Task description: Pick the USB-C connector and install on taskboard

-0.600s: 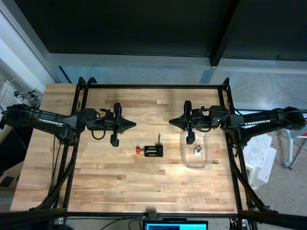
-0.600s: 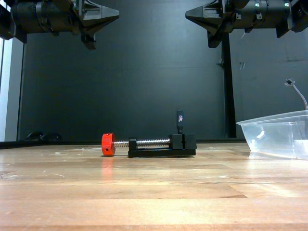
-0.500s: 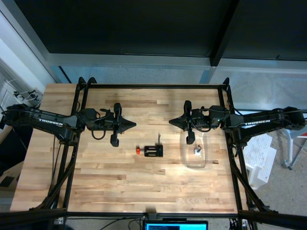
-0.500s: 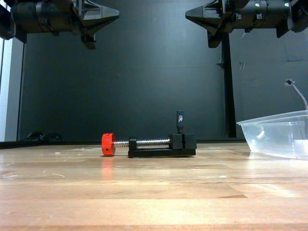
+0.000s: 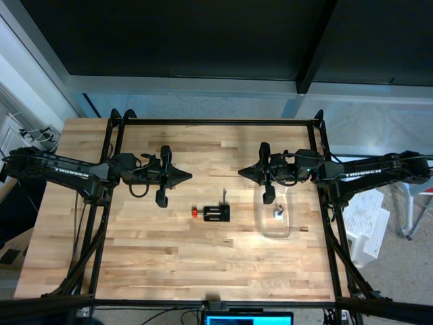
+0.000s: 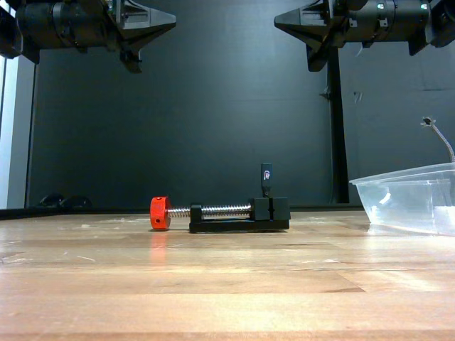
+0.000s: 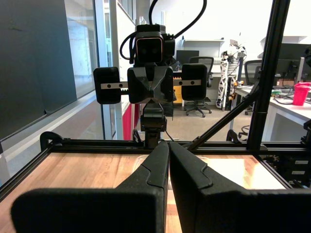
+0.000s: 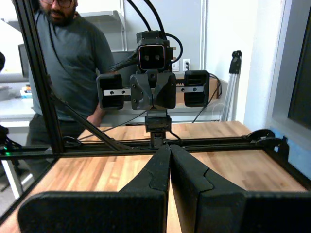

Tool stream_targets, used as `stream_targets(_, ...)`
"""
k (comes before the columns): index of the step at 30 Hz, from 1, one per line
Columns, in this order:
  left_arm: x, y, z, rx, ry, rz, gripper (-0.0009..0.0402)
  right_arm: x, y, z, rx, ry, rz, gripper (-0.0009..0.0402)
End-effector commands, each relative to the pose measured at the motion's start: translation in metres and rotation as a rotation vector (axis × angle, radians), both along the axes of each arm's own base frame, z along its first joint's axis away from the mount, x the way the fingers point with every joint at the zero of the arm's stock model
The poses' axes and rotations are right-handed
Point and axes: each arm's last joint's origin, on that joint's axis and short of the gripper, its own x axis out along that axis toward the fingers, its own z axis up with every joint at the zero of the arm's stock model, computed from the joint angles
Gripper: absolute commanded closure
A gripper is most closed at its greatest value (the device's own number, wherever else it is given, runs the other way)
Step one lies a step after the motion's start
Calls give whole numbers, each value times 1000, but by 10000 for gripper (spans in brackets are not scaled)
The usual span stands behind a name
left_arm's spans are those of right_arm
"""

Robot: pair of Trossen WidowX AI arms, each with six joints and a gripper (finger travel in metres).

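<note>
The taskboard (image 5: 215, 214) is a small black block with a red-orange knob (image 6: 160, 213) at its left end and a dark upright pin (image 6: 266, 179); it sits mid-table. A small grey piece, apparently the USB-C connector (image 5: 278, 213), lies inside the clear tray (image 5: 265, 229), and a thin silvery cable (image 6: 441, 140) rises above the tray. My left gripper (image 5: 189, 177) hangs high, up and left of the taskboard, shut and empty (image 7: 168, 144). My right gripper (image 5: 240, 172) hangs high beside the tray's far end, also shut and empty (image 8: 170, 146). Their tips face each other.
The clear tray (image 6: 398, 202) stands right of the taskboard. A black frame (image 5: 216, 122) borders the table's far edge and sides. A person in grey (image 8: 73, 58) stands behind the left arm's side. A screen (image 5: 248, 318) sits at the near edge.
</note>
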Motion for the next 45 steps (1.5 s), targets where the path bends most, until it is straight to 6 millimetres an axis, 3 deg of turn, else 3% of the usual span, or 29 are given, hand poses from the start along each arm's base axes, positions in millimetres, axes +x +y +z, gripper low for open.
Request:
stream_targets(1,0,0,0,0,0,0,393,-2,0,4,-22,74,-9,393)
stream_targets(24,0,0,0,0,0,0,393,-33,5,38,-21,744,25,393)
stream_targets(45,0,0,0,0,0,0,393,-65,27,27,12,1129,85,393)
